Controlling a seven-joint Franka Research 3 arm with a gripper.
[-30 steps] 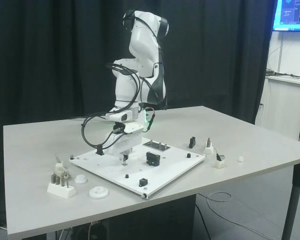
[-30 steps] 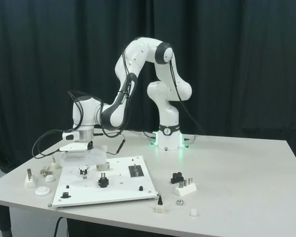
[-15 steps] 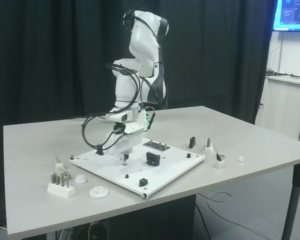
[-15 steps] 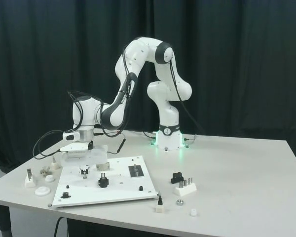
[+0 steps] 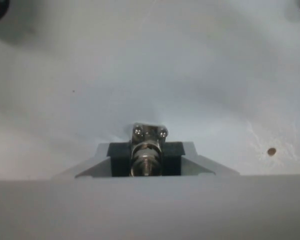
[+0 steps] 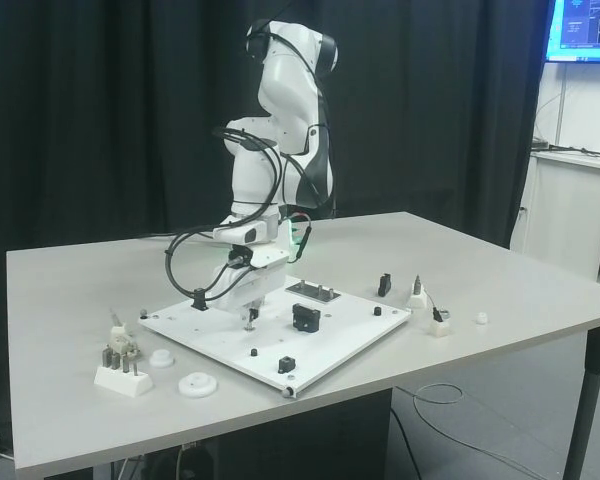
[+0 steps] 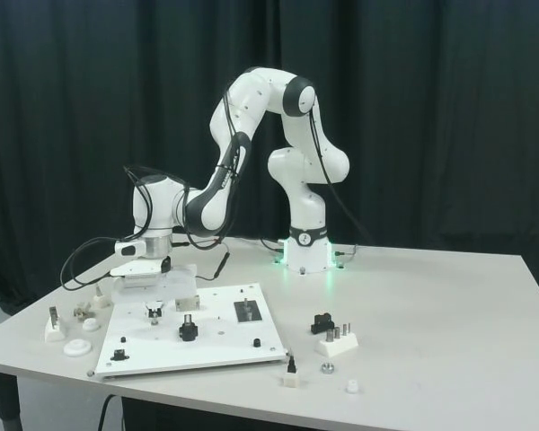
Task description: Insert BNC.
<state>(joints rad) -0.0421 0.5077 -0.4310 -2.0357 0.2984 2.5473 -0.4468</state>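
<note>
Gripper (image 6: pixel 251 306) just above BNC (image 5: pixel 148 156) — apart.

Shiny bare-metal BNC connector (image 5: pixel 147 156): polished barrel, square flange with two bright screw heads, sits in a matt black plastic block (image 5: pixel 119 159). White flat board (image 5: pixel 155 75) looks like smooth plastic or painted sheet, satin finish, a few faint scuffs near a small hole. Arm's white glossy plastic shells (image 7: pixel 251 99) throw highlights; joint bands are matt black. Black rubbery cable loops (image 6: pixel 185 262) off the wrist. Grey table top (image 7: pixel 449 314): smooth matt laminate. Black cloth curtain (image 7: pixel 431 108) behind, matt, hanging in folds. Small white plastic fixture blocks (image 6: pixel 122 377) carry dull grey metal pins. White plastic gear discs (image 6: pixel 195 385) matt.
</note>
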